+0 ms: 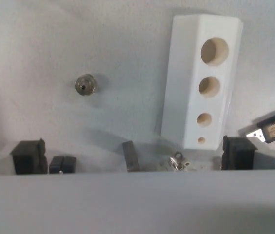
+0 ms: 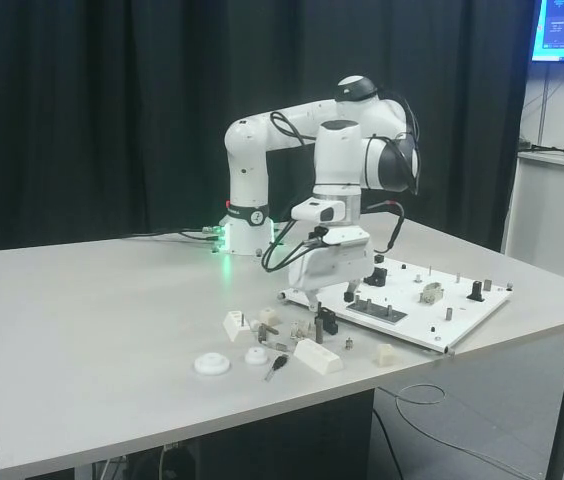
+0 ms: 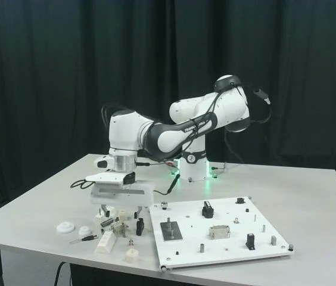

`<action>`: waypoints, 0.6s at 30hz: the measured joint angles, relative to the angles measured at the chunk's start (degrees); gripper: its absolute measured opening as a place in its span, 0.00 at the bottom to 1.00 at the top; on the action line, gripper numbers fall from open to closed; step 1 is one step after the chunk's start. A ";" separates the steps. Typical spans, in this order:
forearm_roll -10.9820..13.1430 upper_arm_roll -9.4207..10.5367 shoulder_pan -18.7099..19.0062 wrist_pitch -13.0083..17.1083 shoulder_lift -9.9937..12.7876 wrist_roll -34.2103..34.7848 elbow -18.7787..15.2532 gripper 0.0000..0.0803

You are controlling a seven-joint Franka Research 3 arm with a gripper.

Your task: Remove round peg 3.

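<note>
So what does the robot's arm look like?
The arm is white with rounded joints, black bands and black lettering. Black cables loop along it. A green light glows at its base. Its end effector hangs from a boxy white block.

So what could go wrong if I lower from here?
1. The gripper hangs over a crowded cluster of loose parts beside the white board, so going down may knock the white block with four holes or the USB plug.
2. The small round metal part sits free on the table; a nudge could probably send it rolling.
</note>
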 joint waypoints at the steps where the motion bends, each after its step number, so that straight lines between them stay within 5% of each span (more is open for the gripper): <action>1: -0.03 -0.03 0.00 0.00 0.00 0.00 0.06 1.00; 18: -0.24 -1.10 0.05 -0.30 -0.03 0.00 1.08 1.00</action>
